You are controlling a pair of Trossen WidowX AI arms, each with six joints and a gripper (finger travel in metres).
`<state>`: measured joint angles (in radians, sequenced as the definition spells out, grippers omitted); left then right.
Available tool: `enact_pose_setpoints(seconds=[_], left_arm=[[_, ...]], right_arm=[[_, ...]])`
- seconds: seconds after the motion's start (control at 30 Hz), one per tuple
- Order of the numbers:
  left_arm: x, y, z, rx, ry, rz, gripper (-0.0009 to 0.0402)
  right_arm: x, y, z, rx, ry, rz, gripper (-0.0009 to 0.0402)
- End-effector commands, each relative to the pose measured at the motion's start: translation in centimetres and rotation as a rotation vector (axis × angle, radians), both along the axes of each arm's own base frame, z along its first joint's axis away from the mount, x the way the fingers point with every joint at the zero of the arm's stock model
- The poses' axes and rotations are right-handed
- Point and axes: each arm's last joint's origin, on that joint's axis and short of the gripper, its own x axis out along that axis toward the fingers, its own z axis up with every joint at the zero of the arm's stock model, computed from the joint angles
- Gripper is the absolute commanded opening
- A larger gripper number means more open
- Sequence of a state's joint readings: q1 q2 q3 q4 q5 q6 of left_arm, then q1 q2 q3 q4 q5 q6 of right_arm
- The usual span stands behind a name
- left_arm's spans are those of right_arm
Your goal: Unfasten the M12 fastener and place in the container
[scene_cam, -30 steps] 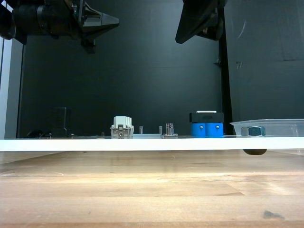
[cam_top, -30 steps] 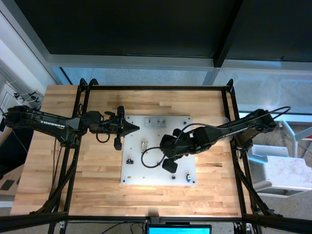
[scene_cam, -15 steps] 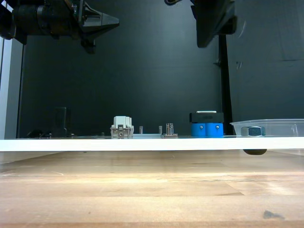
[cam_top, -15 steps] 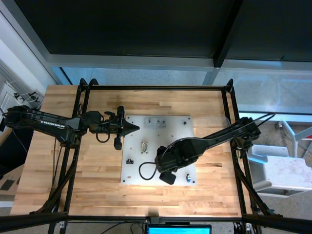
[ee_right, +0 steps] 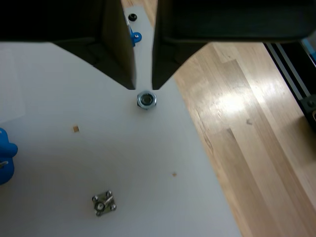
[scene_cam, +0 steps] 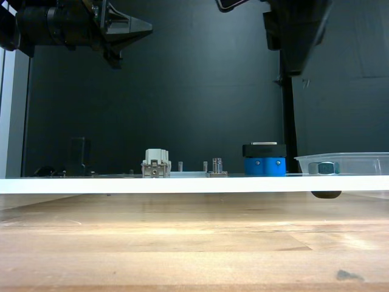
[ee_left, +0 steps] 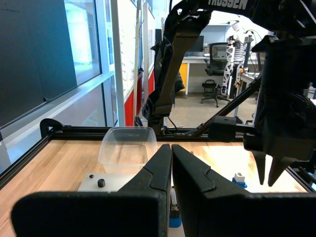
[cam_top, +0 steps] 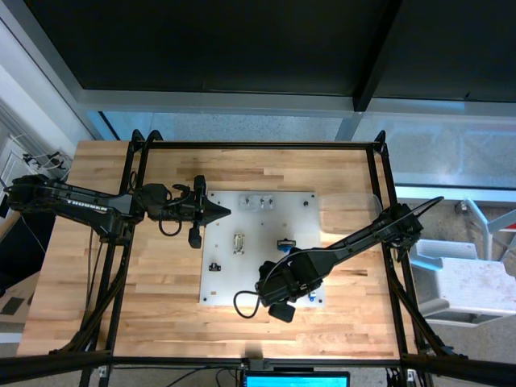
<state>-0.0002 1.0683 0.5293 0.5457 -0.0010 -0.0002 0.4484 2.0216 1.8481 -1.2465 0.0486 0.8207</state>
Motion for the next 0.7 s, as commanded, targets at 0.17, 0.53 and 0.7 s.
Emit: enact_pose_setpoints(seconds=[0.17, 0.53, 0.7], left_arm=[[0.0, 0.0, 0.0, 0.000, 0.000, 0.000, 0.0000], [0.0, 0.0, 0.0, 0.000, -0.002, 0.000, 0.0000], [0.0, 0.0, 0.0, 0.000, -0.001, 0.000, 0.0000]], right_arm=[[-0.2, 0.6, -1.5, -0.019, 0.037, 0.024, 0.0158], [-0.4, 1.0, -4.0, -0.018, 0.033, 0.019, 0.0241], [0.0, 1.5, -5.3, -0.028, 0.050, 0.051, 0.0240]])
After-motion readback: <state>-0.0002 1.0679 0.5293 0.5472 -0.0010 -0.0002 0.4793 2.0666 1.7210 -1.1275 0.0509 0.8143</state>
